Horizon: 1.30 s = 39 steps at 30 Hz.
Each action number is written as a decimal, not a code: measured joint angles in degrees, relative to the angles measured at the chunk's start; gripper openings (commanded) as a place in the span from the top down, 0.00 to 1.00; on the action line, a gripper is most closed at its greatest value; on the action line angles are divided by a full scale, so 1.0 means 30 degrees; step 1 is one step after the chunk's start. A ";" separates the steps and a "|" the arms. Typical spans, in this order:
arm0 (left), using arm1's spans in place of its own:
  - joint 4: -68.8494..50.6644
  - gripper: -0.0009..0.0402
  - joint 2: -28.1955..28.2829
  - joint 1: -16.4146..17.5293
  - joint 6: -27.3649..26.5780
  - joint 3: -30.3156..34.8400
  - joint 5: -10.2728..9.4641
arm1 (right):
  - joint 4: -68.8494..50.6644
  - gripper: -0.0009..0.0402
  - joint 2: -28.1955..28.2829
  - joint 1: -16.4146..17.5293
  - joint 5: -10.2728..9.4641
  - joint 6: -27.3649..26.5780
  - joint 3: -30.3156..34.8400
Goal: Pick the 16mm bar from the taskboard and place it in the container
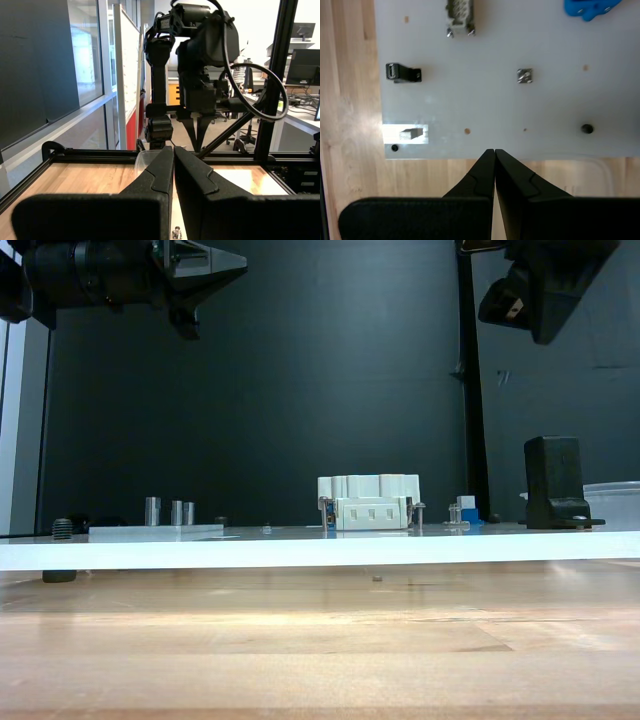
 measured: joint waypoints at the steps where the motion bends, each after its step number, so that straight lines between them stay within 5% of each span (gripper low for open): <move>1: 0.0007 0.98 0.0000 0.0000 0.0000 0.0000 -0.0007 | -0.0015 0.98 0.0095 0.0182 0.0015 0.0175 -0.0007; 21: 0.0007 0.98 0.0000 0.0000 0.0000 0.0000 -0.0007 | 0.0386 0.98 0.1690 0.2397 -0.0073 0.2674 -0.0007; 39: 0.0007 0.98 0.0000 0.0000 0.0000 0.0007 0.0000 | 0.1326 0.98 0.3147 0.3752 -0.0058 0.2798 0.0124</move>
